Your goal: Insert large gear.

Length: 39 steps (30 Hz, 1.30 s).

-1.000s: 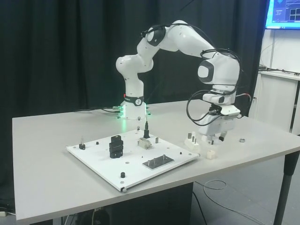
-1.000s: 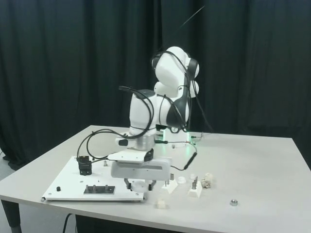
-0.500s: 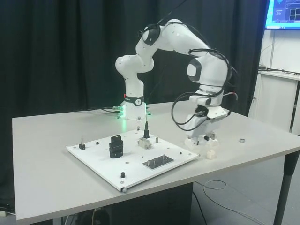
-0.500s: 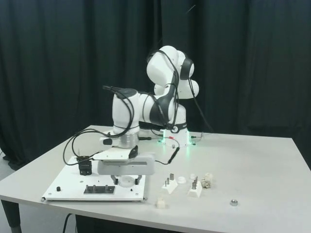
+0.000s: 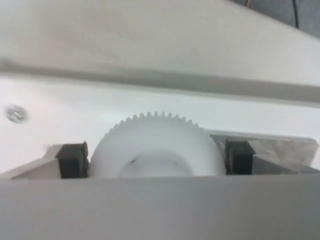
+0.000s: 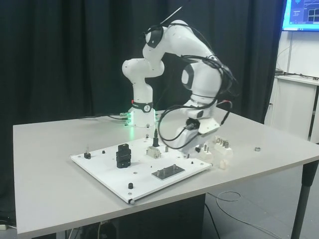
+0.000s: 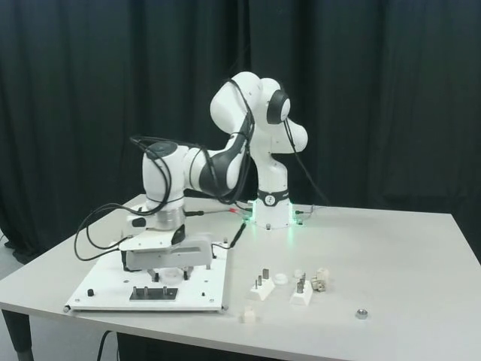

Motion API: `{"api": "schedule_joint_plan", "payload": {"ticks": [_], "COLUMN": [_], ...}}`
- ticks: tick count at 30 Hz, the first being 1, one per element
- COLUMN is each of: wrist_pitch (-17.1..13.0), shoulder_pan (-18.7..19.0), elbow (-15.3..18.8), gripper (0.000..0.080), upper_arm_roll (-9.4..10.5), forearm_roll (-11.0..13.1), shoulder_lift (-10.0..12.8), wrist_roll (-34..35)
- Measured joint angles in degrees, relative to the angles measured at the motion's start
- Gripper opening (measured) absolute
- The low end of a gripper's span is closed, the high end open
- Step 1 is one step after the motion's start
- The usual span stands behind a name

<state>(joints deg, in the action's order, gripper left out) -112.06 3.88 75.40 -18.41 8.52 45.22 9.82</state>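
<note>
The tool (image 5: 156, 159) holds the big white gear (image 5: 157, 145) tight, with one black finger pad (image 5: 73, 160) on each side of it. Only the wrist view shows this grip up close. There you can see the little teeth along the gear's rim and the white board (image 5: 60, 125) just under it. A grey metal plate (image 5: 280, 152) lies beside the gear, and a small screw (image 5: 16, 114) sits in the board.

The two room views show things the wrist view does not. In the first room view, the white arm (image 6: 199, 79) bends up from its base, over, and down, so the tool (image 6: 187, 142) hangs low over the far side of the board (image 6: 99, 167). The gear is hidden behind the tool in this view. In the second room view, the tool (image 7: 169, 267) is over the board (image 7: 98, 297), and the gear (image 7: 171, 274) peeks out below it, close above the grey plate with pegs (image 7: 153, 292).

A black block (image 6: 123, 155) stands on the board. Small white stands with pegs (image 7: 301, 289) sit on the grey bench (image 7: 391, 278), off the board. A small nut (image 7: 361, 313) lies near the bench edge. A green light (image 6: 128, 117) glows at the arm's base.

A screen (image 6: 301, 15) in the corner has writing, but it is too small to read.
</note>
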Motion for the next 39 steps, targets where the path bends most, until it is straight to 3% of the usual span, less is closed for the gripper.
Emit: {"api": "schedule_joint_plan", "payload": {"ticks": [13, 39], "wrist_pitch": [-1.3, -5.1], "shoulder_pan": [-2.2, -2.4], "elbow": [2.2, 5.3], "gripper": [0.0593, 0.0593], "upper_arm_roll": [0.26, 0.44], "forearm_roll": [2.0, 2.4], "shoulder_lift": [0.0, -0.2], "wrist_roll": [-9.0, -13.5]}}
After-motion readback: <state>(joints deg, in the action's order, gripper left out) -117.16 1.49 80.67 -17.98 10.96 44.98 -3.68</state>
